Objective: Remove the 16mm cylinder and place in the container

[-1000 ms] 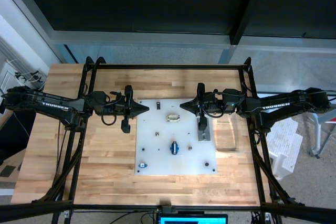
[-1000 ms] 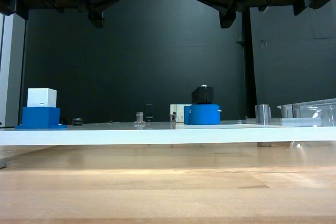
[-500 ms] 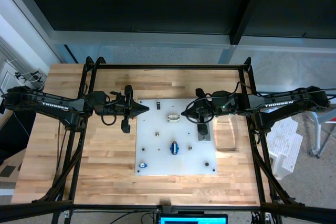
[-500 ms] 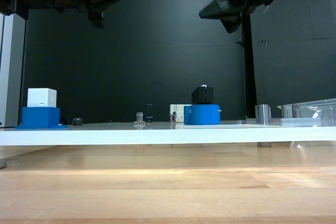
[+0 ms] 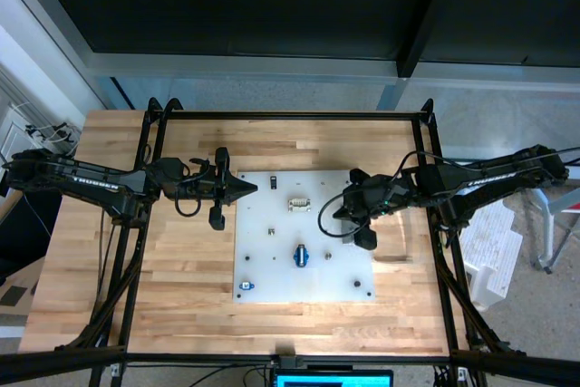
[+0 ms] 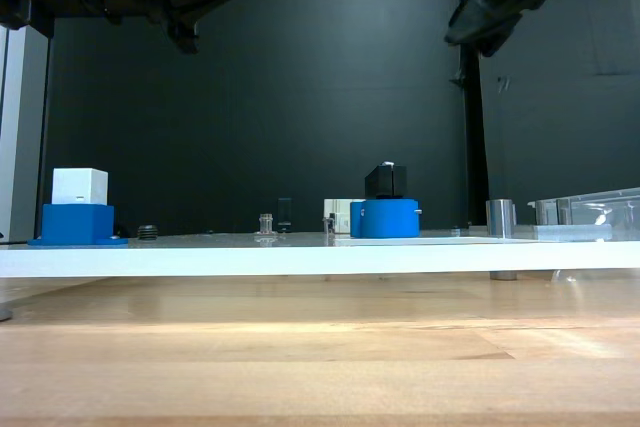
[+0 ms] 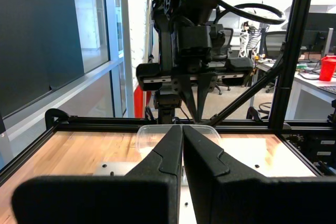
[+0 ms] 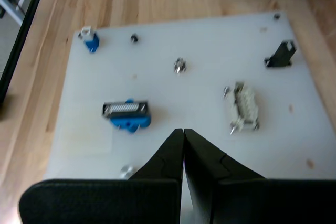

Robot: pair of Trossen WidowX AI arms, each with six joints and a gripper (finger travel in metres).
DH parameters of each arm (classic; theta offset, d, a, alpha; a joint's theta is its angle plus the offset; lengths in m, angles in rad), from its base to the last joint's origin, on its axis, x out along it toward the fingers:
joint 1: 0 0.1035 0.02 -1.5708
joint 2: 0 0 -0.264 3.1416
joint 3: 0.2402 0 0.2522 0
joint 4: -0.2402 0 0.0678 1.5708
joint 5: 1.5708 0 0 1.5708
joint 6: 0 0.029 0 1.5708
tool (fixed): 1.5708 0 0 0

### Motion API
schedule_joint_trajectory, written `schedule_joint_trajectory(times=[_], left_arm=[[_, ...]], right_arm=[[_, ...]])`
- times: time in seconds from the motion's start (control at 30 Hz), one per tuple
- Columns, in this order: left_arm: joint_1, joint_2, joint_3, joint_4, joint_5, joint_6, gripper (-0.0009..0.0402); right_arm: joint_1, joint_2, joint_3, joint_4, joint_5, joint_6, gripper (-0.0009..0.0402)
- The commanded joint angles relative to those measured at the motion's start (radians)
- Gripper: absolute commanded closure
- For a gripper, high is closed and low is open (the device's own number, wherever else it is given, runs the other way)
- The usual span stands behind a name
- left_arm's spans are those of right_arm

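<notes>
The 16mm cylinder (image 6: 499, 218) is a short silvery peg standing on the white board (image 5: 272, 265), to the right of the blue fitting (image 6: 388, 217). In the right wrist view the cylinder (image 8: 126, 171) shows just ahead of the fingertips. My right gripper (image 5: 337, 213) hangs high over the board's right half, tilted down toward it, shut and holding nothing (image 8: 183, 130). The clear container (image 5: 399, 240) lies on the wood by the board's right edge. My left gripper (image 5: 251, 188) is parked high over the board's left edge, shut and empty (image 7: 182, 127).
On the board are the blue fitting (image 5: 301, 256), a pale multi-pin connector (image 8: 242, 106), a small black bracket (image 8: 281, 55), and a blue-and-white block (image 6: 78, 209) at the near left corner. Black frame rails (image 5: 290, 116) border the wooden table.
My right gripper has swung from level to pointing down at the board and drawn back rightward. The left arm has not moved.
</notes>
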Motion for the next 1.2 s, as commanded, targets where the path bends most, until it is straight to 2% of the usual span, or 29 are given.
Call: schedule_joint_trajectory(times=[0.03,0.5,0.7,1.0,1.2], left_arm=[[0.000,0.000,0.000,0.000,0.000,0.000,0.0393],[0.000,0.000,0.000,0.000,0.000,0.000,0.0393],[0.000,0.000,0.000,0.000,0.000,0.000,0.0393],[0.000,0.000,0.000,0.000,0.000,0.000,0.0393],[0.000,0.000,0.000,0.000,0.000,0.000,0.0393]], right_arm=[[0.008,0.016,0.023,-0.056,-0.001,0.028,0.0393],[0.085,0.323,0.287,-0.412,-0.002,0.046,0.0386],[0.127,0.441,0.372,-0.483,-0.002,0.051,0.0324],[0.160,0.568,0.406,-0.473,-0.002,0.079,0.0217],[0.179,0.621,0.406,-0.438,-0.002,0.106,0.0178]])
